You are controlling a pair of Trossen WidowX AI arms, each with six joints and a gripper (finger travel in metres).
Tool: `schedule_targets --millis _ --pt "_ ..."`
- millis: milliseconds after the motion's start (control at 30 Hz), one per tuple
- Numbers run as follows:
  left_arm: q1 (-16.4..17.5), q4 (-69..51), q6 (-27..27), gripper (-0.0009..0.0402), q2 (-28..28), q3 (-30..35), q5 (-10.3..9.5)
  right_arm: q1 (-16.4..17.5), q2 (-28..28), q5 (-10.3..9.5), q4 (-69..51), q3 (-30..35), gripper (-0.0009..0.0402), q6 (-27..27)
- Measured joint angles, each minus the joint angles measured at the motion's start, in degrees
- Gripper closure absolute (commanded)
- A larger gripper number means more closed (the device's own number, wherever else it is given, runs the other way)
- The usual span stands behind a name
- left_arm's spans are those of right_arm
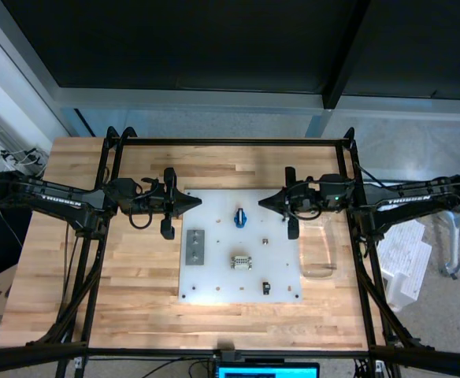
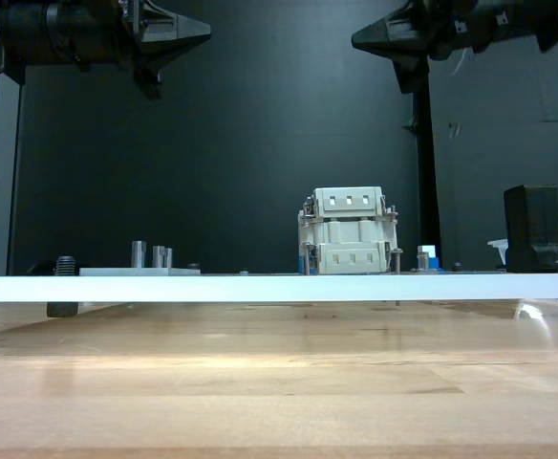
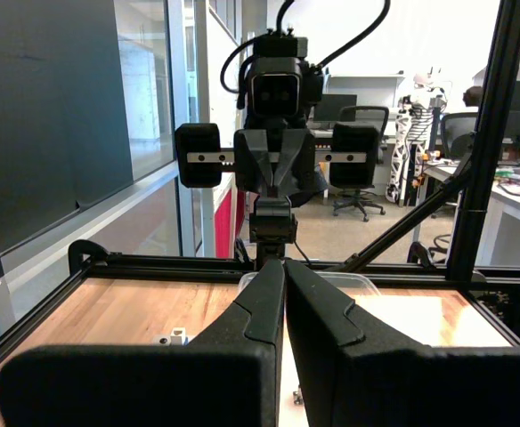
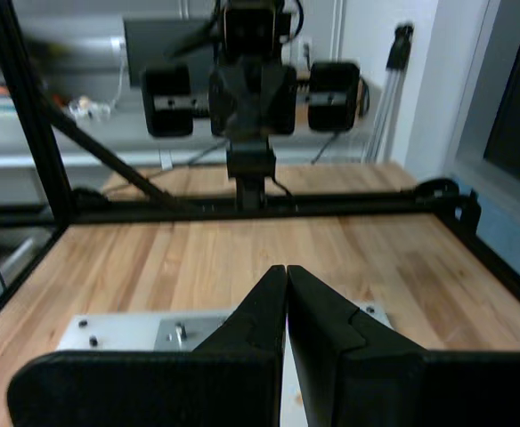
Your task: Pick the HAN10E connector and install on the hub
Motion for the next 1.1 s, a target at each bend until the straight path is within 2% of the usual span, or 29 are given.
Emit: schedule_targets --millis 333,733,867,1100 --pt "0.0 0.0 0.0 0.0393 0.0 -0.02 0.0 -2.89 -1.95 -1.81 5.18 -2.34 0.0393 0.17" --pt "0.0 0.0 0.02 0.0393 -0.02 -0.02 -0.02 -2.89 -2.16 -2.34 6.45 -2.25 0.0393 2.38" --pt "0.0 0.0 0.02 0.0393 -0.02 -0.02 -0.02 -2.89 -2.16 -3.8 6.6 -2.27 0.0393 2.67" --pt "0.0 0.0 0.0 0.0393 -0.02 -0.02 -0.02 -2.75 -2.14 -3.39 7.17 -2.73 0.0393 2.8"
